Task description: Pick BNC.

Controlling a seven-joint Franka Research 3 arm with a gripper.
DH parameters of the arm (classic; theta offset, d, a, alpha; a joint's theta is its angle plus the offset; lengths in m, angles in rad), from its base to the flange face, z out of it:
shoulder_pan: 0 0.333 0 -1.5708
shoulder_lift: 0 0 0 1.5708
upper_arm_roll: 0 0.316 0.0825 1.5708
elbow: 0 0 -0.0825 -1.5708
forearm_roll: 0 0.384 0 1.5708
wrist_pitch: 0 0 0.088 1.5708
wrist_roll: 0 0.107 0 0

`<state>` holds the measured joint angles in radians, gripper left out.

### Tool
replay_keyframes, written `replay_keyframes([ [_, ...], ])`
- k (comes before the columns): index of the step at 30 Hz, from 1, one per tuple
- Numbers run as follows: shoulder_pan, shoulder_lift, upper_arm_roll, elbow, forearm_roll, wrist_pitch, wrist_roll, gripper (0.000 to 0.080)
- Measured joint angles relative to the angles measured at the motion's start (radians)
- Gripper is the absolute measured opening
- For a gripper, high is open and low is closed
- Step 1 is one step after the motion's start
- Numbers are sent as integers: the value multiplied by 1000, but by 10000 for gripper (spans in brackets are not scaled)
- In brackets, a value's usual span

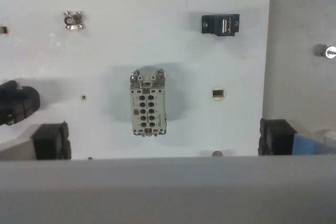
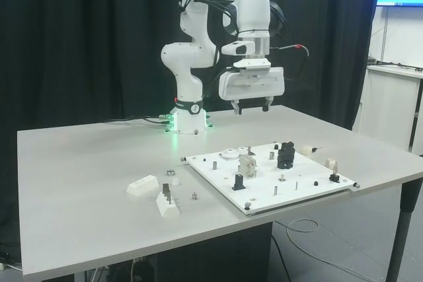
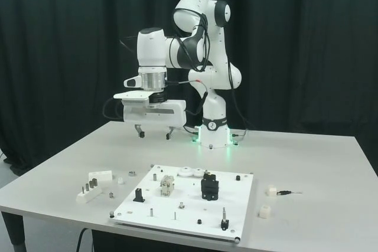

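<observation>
My gripper (image 2: 251, 107) (image 3: 153, 134) hangs open high above the white board (image 2: 310, 186) (image 3: 236, 205), with nothing between its fingers. In the wrist view its black fingertips (image 1: 50, 140) frame the board (image 1: 173, 3) from far above. A small metal socket with a square flange (image 1: 73, 20), which looks like the BNC fitting, sits on the board well away from the fingers. A small metal cylinder (image 1: 328, 51) lies on the grey table just off the board's edge; I cannot tell whether it is the BNC plug.
A grey multi-pin connector (image 1: 148, 103) (image 2: 248, 165) (image 3: 167, 186) stands mid-board under the camera. Black parts stand on the board (image 1: 220, 24) (image 2: 285, 155) (image 3: 208, 188). White blocks (image 2: 142, 185) (image 3: 87, 194) and small loose parts lie on the table beside the board.
</observation>
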<state>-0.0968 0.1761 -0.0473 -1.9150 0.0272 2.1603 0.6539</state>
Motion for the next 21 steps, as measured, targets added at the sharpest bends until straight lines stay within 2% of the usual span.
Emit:
replay_keyframes([
  [9,-4,0,-6,0,0,11,12,800],
  [21,-21,-1,-33,7,0,42,81,800],
])
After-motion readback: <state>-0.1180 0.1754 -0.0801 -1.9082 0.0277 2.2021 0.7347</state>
